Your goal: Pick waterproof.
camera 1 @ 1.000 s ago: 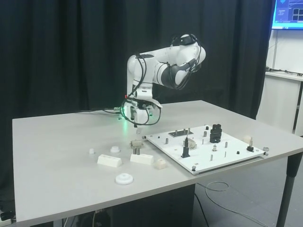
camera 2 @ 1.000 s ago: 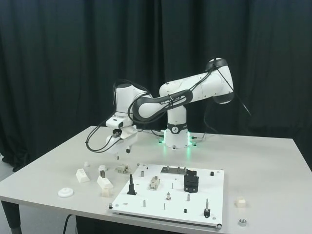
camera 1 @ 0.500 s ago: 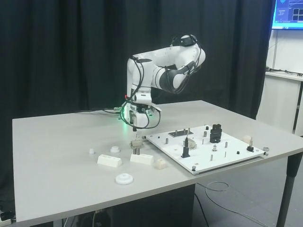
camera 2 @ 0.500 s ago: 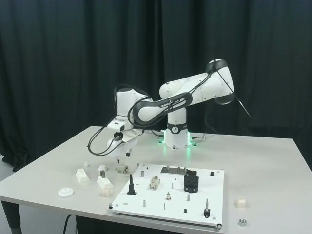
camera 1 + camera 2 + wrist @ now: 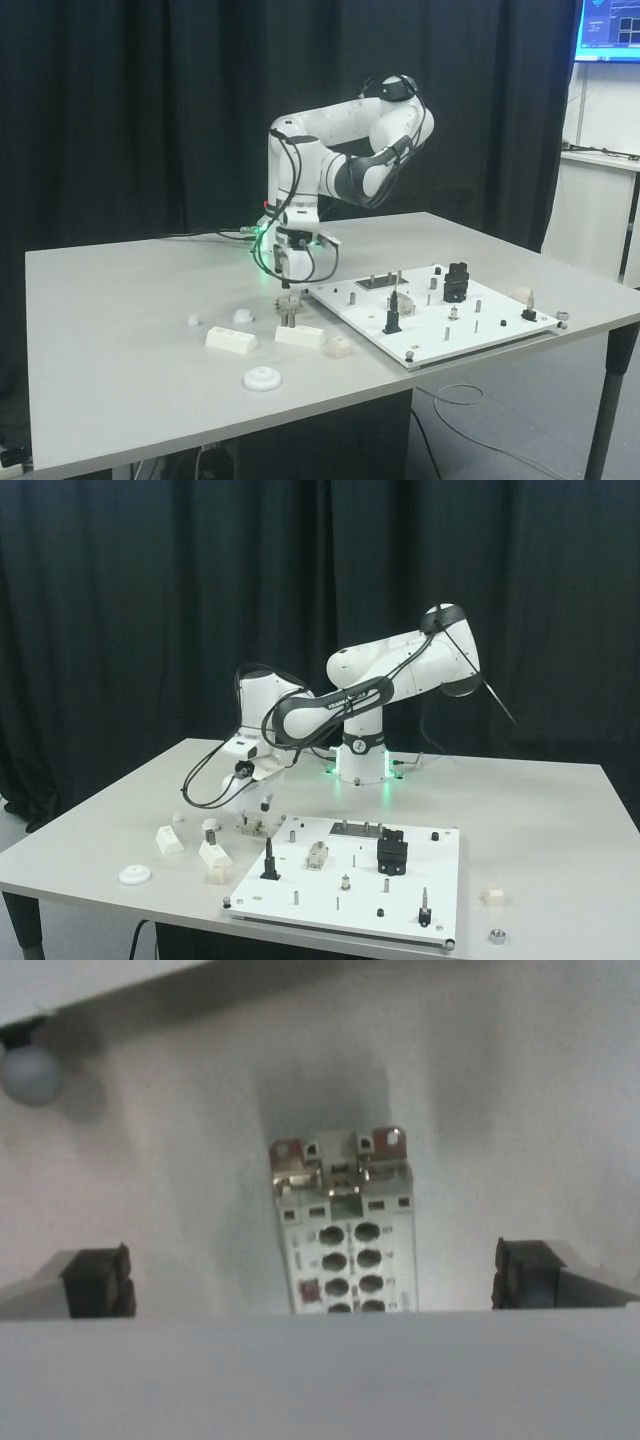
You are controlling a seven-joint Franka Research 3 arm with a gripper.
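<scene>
Poised over the waterproof connector, jaws spread, nothing in hand.

The waterproof connector [image 5: 342,1232] lies on the grey table [image 5: 120,290] just beside the corner of the white assembly board [image 5: 430,325], directly below my gripper [image 5: 310,1285]. I judge it a small, light, rigid moulded block with a face of round sockets and metal latch clips at one end; stiff enough for a firm pinch, though its smooth sides could slip. I would take it across the flat long sides, clear of the clips. My fingertips [image 5: 98,1282] are wide apart, one on each side of it, touching nothing.
</scene>
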